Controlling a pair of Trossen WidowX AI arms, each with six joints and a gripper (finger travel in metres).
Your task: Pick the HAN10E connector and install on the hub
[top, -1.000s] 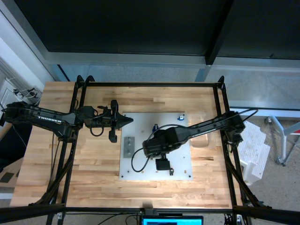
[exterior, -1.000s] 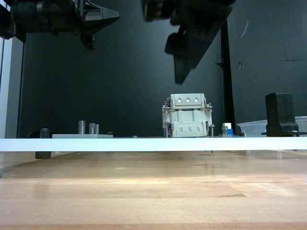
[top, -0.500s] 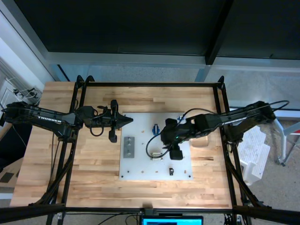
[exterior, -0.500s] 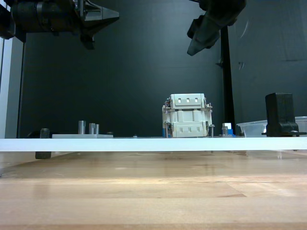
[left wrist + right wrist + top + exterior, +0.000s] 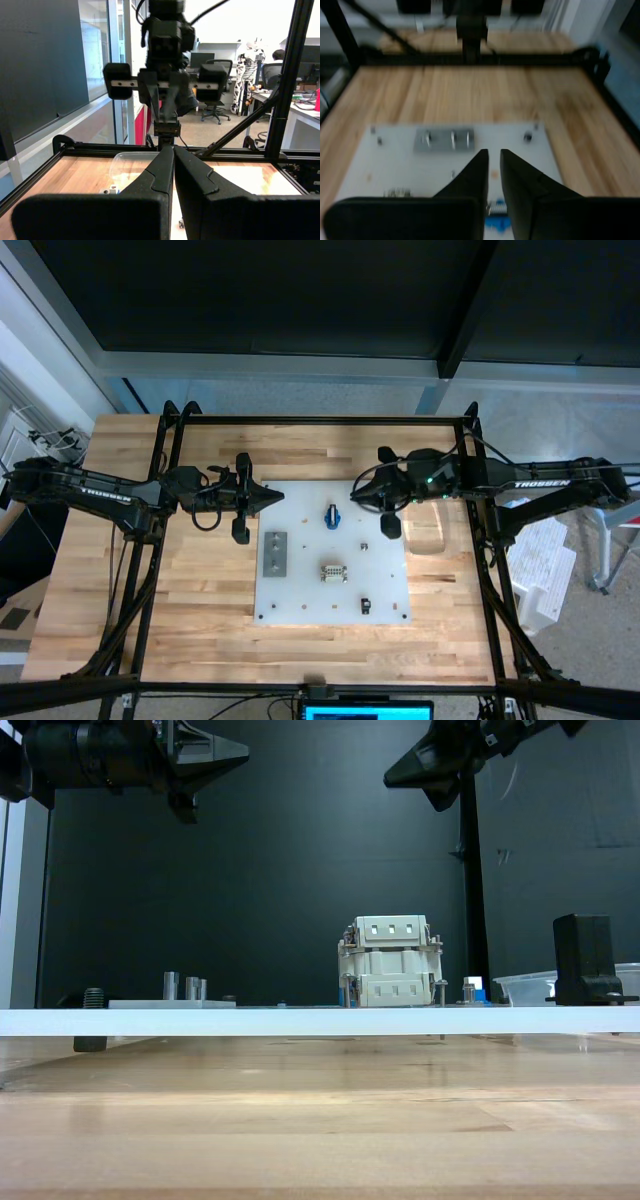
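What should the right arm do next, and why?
Probably just pull the right gripper back toward its own side to rest. The HAN10E connector already looks stacked on the hub on the board. The right gripper hangs high above the board, its fingers holding nothing. The left gripper sits shut near the board's left edge.

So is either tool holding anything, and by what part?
Nothing. Right tool hangs empty over the far side of the board; left tool, shut and empty, over its far-left corner.
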